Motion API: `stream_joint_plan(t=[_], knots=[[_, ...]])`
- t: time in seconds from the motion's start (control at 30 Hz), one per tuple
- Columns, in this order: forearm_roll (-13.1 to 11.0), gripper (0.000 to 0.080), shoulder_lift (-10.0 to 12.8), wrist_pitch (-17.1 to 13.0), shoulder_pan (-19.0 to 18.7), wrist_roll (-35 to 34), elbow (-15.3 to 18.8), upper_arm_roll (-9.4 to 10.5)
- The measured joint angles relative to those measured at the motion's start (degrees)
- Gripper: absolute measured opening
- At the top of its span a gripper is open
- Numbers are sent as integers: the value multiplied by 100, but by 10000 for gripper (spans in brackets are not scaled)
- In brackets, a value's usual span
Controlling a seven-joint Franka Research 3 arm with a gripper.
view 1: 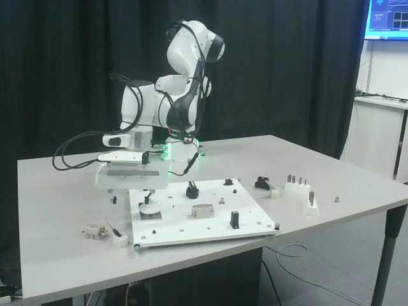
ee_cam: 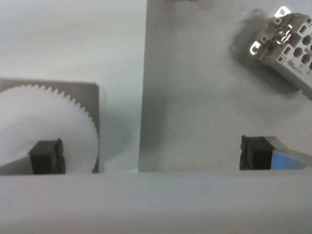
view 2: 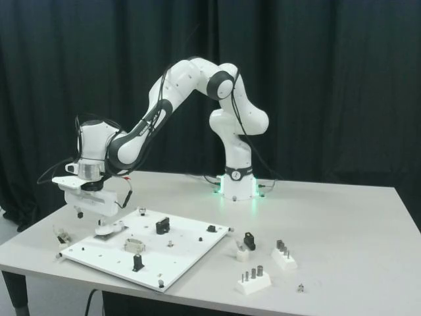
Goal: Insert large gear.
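The large white gear (ee_cam: 44, 124) lies flat on a small grey plate (ee_cam: 90, 90) near the edge of the white board (view 1: 204, 223). In the room views the gear (view 1: 150, 208) (view 2: 107, 229) sits just below the hand. My gripper (ee_cam: 151, 155) is open wide, with nothing held. One black fingertip (ee_cam: 46, 156) hangs over the gear. The other fingertip (ee_cam: 256, 153) hangs over the grey table beyond the board's edge. The gripper (view 1: 131, 199) (view 2: 95, 216) hovers a little above the board.
A grey connector block (ee_cam: 287, 41) (view 1: 94, 231) lies on the table beside the board. Black fixtures (view 1: 192, 190) (view 1: 234, 218) and a grey socket (view 1: 201, 210) stand on the board. White peg holders (view 1: 297, 185) (view 2: 253, 280) stand on the table's far side.
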State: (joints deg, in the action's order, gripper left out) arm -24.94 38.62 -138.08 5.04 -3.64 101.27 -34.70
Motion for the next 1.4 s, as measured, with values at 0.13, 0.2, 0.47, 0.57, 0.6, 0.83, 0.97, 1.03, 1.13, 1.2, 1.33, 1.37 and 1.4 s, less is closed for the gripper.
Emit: stream_joint_plan(t=[0.13, 0.2, 0.47, 0.57, 0.6, 0.83, 0.97, 1.03, 1.13, 1.2, 1.33, 1.37, 1.4], knots=[[0, 800, -2, 6, -1, 0, -1, 4], [0, 800, -4, 9, -1, 0, -4, 16], [0, 800, -4, 10, -11, 0, -33, 77], [0, 800, -5, 12, -15, 0, -36, 87], [0, 800, -5, 14, -16, 0, -36, 89], [0, 800, -11, 82, -17, 0, -39, 88], [39, 800, -17, 143, -17, 1, -38, 72], [82, 800, -18, 165, -17, 1, -38, 60], [108, 800, -19, 192, -15, 1, -38, 47], [111, 800, -19, 202, -11, 1, -38, 42], [111, 800, -19, 205, -5, 1, -38, 41], [111, 800, -19, 205, -5, 1, -38, 42], [111, 800, -19, 205, -5, 1, -38, 42]])
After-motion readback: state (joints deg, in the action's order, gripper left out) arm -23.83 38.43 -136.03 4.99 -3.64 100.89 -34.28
